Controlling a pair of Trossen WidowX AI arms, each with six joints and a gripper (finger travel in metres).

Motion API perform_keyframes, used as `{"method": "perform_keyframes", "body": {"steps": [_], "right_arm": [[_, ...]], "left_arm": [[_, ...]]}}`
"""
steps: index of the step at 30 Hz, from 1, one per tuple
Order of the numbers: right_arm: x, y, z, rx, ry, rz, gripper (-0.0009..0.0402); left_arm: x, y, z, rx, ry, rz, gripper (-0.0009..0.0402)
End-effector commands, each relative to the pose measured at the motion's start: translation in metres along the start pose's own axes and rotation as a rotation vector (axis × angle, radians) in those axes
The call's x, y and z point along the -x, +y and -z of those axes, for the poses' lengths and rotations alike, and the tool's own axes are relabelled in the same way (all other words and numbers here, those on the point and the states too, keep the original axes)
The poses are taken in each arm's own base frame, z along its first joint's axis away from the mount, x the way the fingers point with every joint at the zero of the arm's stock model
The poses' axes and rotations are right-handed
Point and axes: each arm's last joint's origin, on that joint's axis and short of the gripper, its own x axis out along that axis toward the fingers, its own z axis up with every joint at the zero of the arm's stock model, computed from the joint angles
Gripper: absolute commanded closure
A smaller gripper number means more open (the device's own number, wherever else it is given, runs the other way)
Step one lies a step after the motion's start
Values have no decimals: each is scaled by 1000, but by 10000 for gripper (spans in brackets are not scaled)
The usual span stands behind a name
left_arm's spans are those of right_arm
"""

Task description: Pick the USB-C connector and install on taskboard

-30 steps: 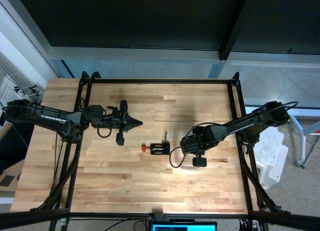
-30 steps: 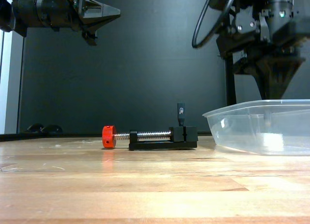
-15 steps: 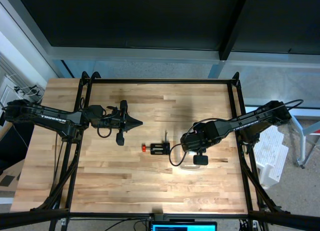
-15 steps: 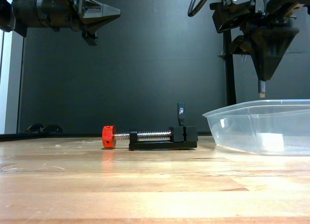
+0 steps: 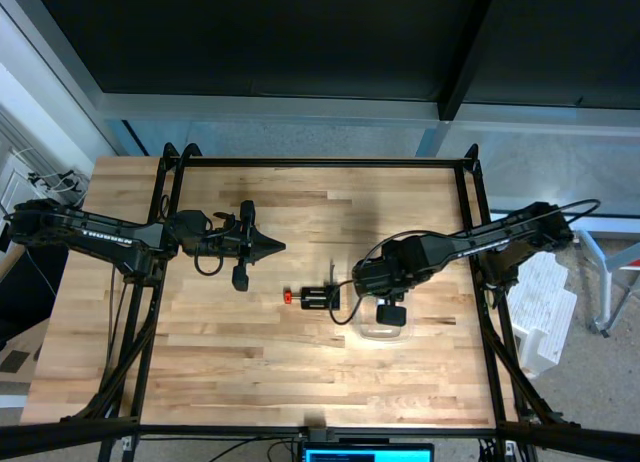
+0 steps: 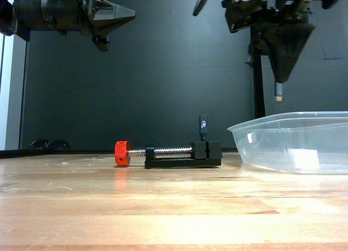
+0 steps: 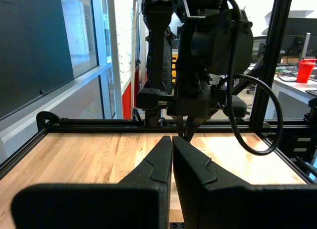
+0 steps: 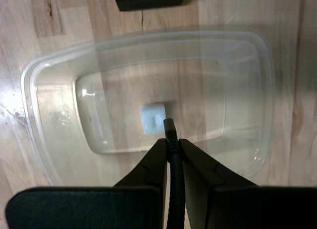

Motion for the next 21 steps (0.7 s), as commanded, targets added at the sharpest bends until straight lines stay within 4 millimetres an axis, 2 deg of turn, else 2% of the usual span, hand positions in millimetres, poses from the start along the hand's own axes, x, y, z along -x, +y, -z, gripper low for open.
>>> {"method": "perform_keyframes", "body": {"steps": [1,21], "right_arm": [[1,0,-10,9,-12,12,394],[-14,13,-61,37,-17,17,393]], "left_arm": [[0,0,0,0,0,0,393],[0,0,0,0,0,0,393]]}}
